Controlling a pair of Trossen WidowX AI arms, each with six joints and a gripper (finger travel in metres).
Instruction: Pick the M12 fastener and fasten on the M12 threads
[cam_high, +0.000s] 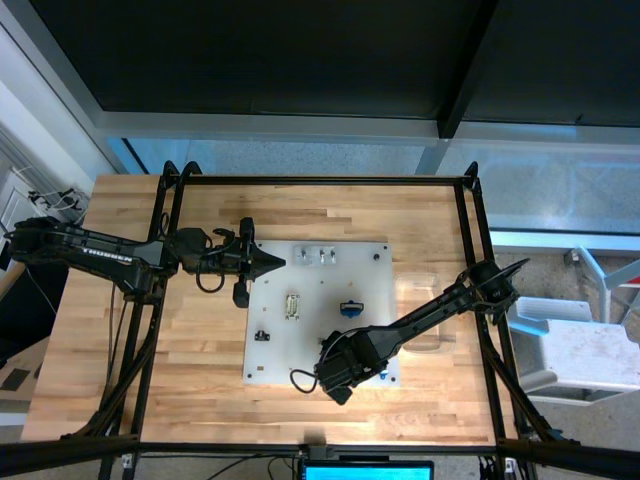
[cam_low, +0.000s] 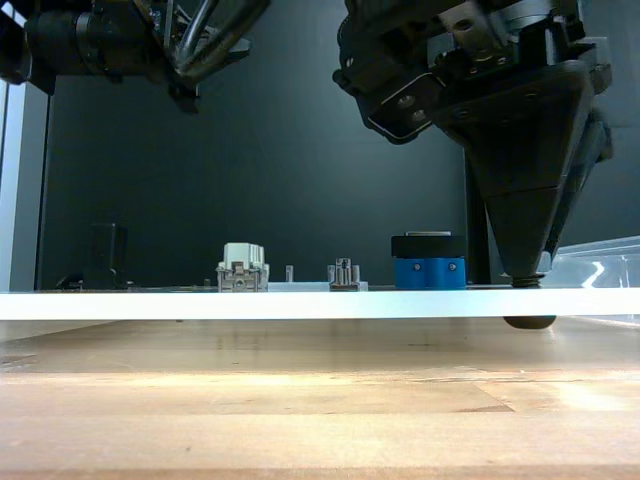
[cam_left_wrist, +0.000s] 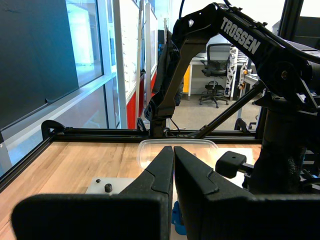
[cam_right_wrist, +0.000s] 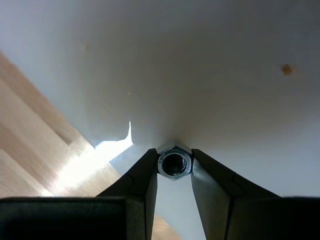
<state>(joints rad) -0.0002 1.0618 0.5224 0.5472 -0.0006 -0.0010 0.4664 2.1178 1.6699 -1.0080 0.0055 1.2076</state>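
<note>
Black left hand (cam_high: 277, 263) hangs clenched and empty over the white board's (cam_high: 300, 348) far left corner. At the board's near right edge the right hand (cam_right_wrist: 174, 159), tip down, grasps the small silver nut (cam_right_wrist: 174, 164). Whether the nut sits on its stud I cannot tell.

Soft overhead light is washing the white board (cam_right_wrist: 215, 70) ahead of the right gripper (cam_right_wrist: 174, 156) almost featureless, and 1 patch of glare is burning white just beside its finger. The nut (cam_right_wrist: 174, 164) clamped in its tips is reading sharp. In the low view this gripper, down at the board's near right edge, is showing as a black silhouette. Beyond the left gripper (cam_left_wrist: 173, 148), closed over the board's far left edge, windows (cam_left_wrist: 82, 35) are glowing brightly.
</note>
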